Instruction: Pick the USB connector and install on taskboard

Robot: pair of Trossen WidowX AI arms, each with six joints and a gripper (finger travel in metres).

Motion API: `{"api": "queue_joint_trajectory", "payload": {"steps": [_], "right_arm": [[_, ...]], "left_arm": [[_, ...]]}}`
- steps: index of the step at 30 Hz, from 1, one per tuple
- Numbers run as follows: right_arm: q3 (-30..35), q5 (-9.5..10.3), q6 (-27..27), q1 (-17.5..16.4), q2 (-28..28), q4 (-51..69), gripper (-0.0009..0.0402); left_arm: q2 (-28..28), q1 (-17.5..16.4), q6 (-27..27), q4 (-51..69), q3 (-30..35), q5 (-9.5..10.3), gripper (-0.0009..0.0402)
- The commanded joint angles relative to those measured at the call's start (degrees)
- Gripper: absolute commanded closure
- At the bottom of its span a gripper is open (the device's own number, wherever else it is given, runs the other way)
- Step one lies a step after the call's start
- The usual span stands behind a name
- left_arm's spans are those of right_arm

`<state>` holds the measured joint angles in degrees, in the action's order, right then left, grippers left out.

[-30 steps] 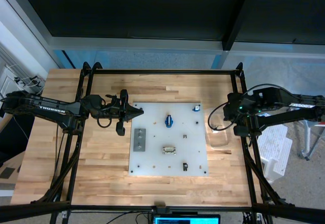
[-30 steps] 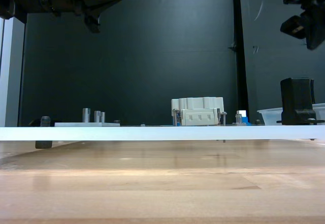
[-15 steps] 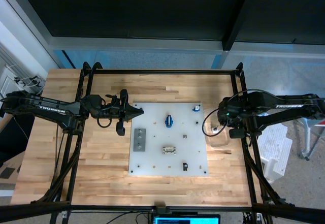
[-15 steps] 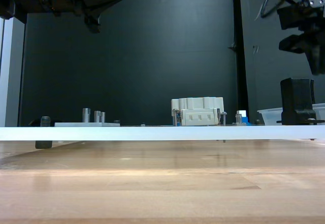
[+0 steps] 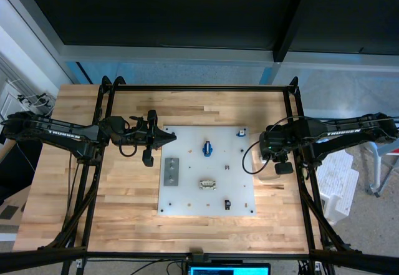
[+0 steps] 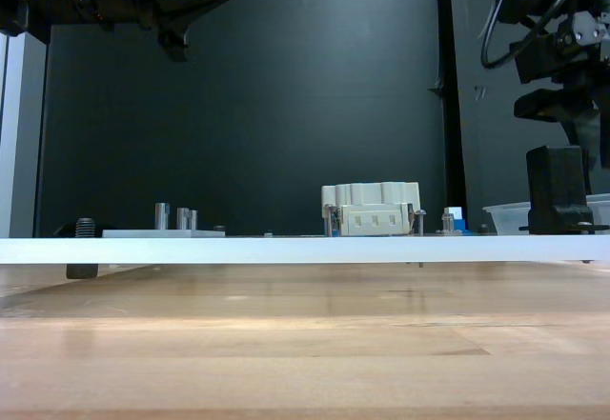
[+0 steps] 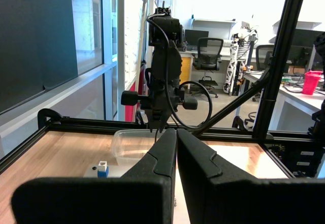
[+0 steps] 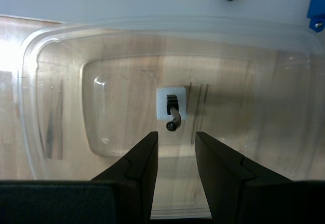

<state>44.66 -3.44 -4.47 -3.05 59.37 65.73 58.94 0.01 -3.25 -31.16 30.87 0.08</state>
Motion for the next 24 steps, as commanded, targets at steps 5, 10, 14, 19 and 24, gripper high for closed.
{"api": "queue_joint_trajectory", "payload": {"steps": [5, 10, 14, 19, 24], "right_arm": [[-0.59, 0.0, -0.76, -0.2, 2.75, -2.01, 0.0295], [-1.01, 0.26, -1.57, -0.33, 4.9, -3.67, 0.0295], [-1.18, 0.5, -1.97, -0.37, 6.4, -4.39, 0.0295], [-1.44, 0.48, -2.12, -0.37, 7.78, -5.35, 0.0295], [-1.57, 0.48, -2.25, -0.35, 9.18, -5.46, 0.0295]], "left_arm": [[0.02, -0.02, 0.02, -0.02, 0.0, -0.02, 0.0393], [0.02, 0.0, 0.02, -0.02, 0.0, -0.02, 0.0393], [0.02, -0.02, 0.02, -0.02, 0.0, -0.02, 0.0393], [0.02, 0.0, 0.02, -0.02, 0.02, -0.02, 0.0393], [0.02, 0.0, 0.02, -0.02, 0.0, -0.02, 0.0393]]}}
